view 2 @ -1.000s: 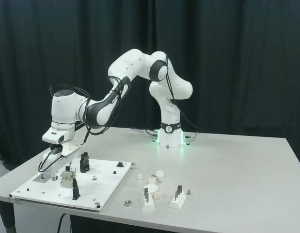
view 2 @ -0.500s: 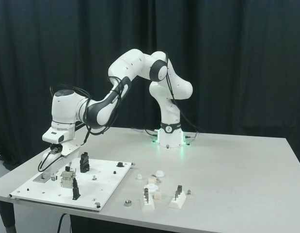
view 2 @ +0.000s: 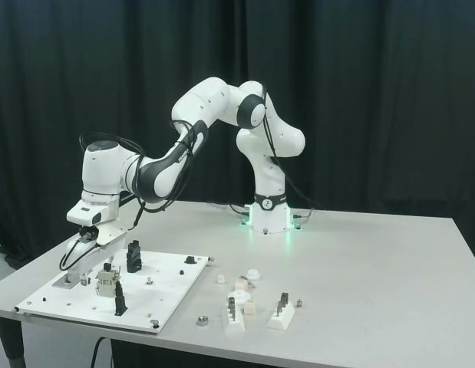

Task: Insert waterproof.

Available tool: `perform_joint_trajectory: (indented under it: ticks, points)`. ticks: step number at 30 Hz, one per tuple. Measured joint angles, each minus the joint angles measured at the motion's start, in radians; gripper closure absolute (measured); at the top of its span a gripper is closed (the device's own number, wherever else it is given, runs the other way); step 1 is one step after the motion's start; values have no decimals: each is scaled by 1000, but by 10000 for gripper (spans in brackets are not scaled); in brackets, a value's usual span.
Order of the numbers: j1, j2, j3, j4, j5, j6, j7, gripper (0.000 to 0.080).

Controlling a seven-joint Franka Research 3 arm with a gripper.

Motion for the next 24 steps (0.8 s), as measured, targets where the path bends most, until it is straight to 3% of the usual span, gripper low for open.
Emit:
perform_joint_trajectory:
  ticks: [24]
  points:
    - [-2, 6, 2, 0, 2, 8, 1, 3]
